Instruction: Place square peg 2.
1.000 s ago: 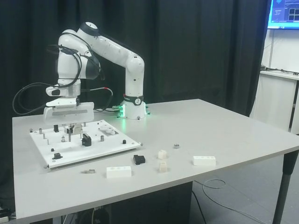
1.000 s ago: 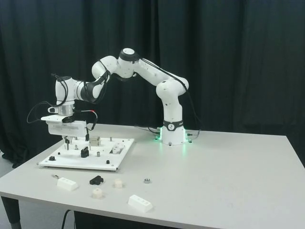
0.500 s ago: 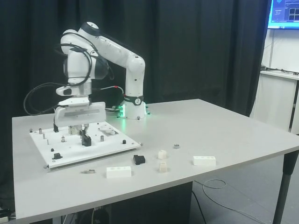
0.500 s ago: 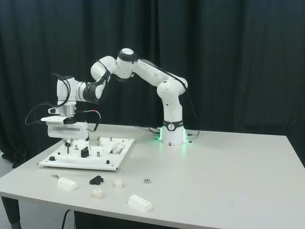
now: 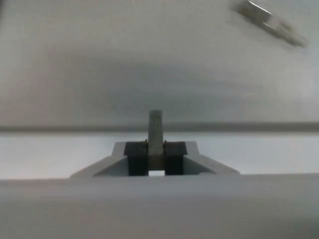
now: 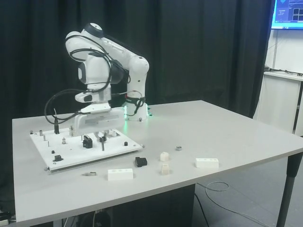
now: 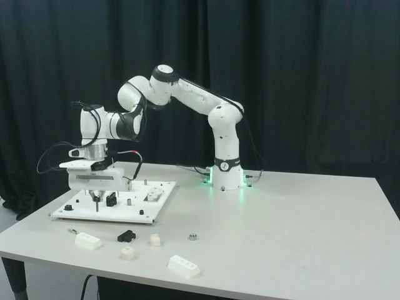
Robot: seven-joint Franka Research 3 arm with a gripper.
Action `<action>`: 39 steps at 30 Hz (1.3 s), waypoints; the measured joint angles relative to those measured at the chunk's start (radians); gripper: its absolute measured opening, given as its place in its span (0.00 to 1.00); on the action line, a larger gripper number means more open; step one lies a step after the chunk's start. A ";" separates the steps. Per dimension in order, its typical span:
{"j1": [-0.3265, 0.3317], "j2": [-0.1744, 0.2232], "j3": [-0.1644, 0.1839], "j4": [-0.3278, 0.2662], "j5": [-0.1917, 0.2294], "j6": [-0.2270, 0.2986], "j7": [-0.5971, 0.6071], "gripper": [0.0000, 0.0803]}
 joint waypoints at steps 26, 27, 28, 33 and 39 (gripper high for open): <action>0.167 0.000 -0.127 0.059 -0.027 0.083 0.053 0.08; 0.170 0.000 -0.129 0.061 -0.027 0.083 0.054 0.08; 0.174 0.000 -0.131 0.063 -0.027 0.083 0.055 0.08; 0.185 0.000 -0.135 0.072 -0.027 0.083 0.060 0.48; 0.194 0.004 -0.134 0.079 -0.027 0.082 0.063 0.83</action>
